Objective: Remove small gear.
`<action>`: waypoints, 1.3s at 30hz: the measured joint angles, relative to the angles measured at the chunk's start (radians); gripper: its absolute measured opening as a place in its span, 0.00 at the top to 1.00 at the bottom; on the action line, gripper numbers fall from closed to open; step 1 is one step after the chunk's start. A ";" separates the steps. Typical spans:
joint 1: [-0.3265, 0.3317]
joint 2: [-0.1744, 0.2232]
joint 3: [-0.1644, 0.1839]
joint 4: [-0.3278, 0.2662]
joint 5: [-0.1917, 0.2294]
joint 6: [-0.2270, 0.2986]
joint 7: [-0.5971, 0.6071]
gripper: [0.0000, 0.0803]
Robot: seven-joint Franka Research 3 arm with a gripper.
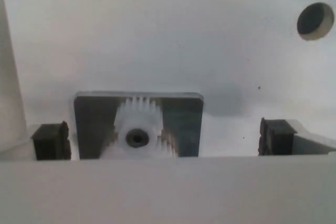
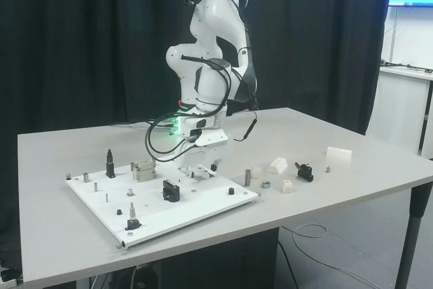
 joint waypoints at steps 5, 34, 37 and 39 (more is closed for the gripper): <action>-0.001 0.000 0.004 -0.010 0.001 0.018 0.000 0.00; -0.004 0.000 0.021 -0.029 0.060 0.052 -0.010 0.76; -0.005 0.000 0.021 -0.029 0.060 0.051 -0.011 0.76; -0.004 0.000 0.021 -0.029 0.060 0.051 -0.013 0.76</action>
